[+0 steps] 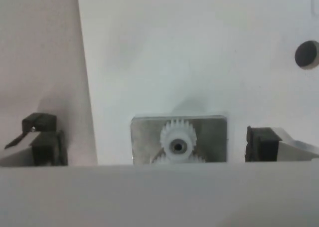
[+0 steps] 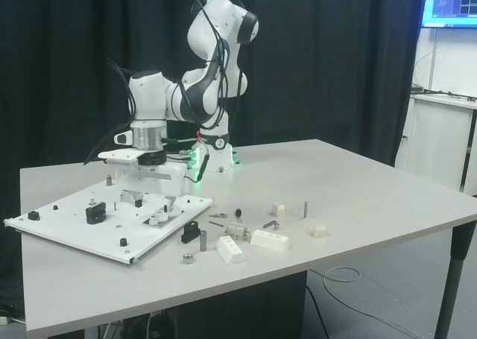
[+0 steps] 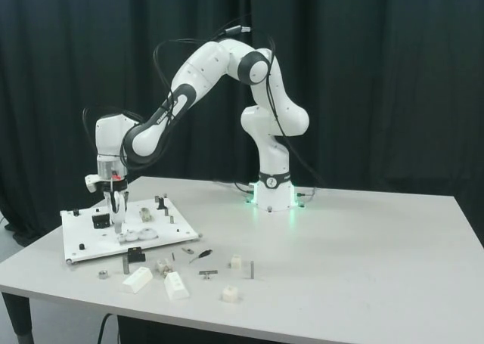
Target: Remove small gear.
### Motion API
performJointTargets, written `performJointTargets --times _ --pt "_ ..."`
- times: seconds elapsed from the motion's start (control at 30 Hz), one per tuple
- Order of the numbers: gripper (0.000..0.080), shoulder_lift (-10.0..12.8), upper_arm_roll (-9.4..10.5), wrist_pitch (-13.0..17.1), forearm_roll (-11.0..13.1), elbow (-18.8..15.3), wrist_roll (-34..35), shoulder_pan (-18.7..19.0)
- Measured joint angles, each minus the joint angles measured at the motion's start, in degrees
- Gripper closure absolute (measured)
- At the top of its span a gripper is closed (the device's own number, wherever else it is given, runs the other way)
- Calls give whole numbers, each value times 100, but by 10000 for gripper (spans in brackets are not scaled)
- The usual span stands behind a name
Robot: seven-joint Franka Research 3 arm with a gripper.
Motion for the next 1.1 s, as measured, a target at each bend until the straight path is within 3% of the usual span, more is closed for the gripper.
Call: performJointTargets --times 1.1 --pt "3 -124 -124 -168 -202 33 317 118"
